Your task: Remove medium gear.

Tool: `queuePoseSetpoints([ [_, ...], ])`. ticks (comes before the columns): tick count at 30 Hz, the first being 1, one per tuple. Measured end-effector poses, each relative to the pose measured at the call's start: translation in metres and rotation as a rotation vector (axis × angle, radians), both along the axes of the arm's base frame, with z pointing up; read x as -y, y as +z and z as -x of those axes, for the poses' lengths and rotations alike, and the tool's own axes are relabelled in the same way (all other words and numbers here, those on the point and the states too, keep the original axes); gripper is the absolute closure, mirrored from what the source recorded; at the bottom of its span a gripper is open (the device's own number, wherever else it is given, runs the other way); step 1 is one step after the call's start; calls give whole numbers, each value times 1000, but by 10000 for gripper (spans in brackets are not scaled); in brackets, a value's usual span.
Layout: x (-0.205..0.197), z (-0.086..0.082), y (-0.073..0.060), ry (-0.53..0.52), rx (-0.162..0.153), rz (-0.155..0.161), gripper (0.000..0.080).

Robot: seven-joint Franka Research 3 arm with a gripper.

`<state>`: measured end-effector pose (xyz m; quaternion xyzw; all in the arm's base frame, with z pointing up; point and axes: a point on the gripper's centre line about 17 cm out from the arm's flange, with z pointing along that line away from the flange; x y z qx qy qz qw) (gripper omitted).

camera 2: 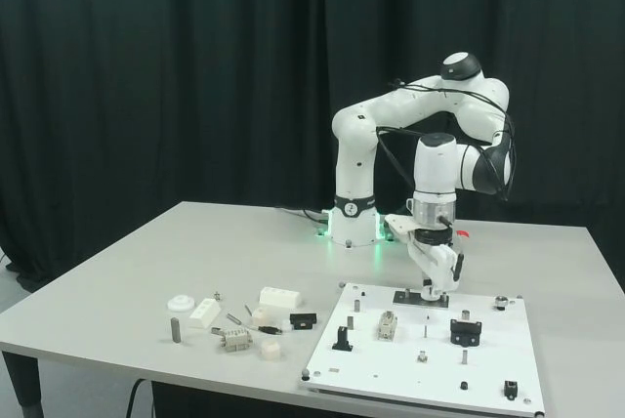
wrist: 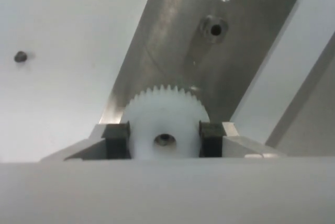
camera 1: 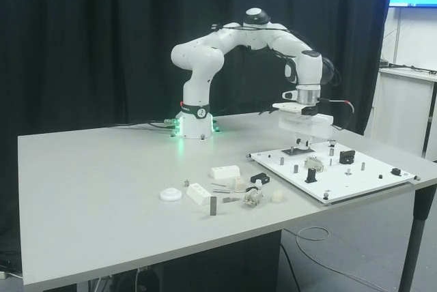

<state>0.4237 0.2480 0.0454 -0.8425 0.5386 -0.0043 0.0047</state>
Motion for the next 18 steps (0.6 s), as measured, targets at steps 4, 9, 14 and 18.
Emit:
queuePoseSetpoints([
  [4, 0, 0, 7, -1, -1, -5, 524],
  [9, 4, -2, 17, 5, 3, 4, 524],
  [14, 5, 0, 25, 9, -6, 6, 524],
  [18, 5, 1, 29, 10, -9, 6, 524],
])
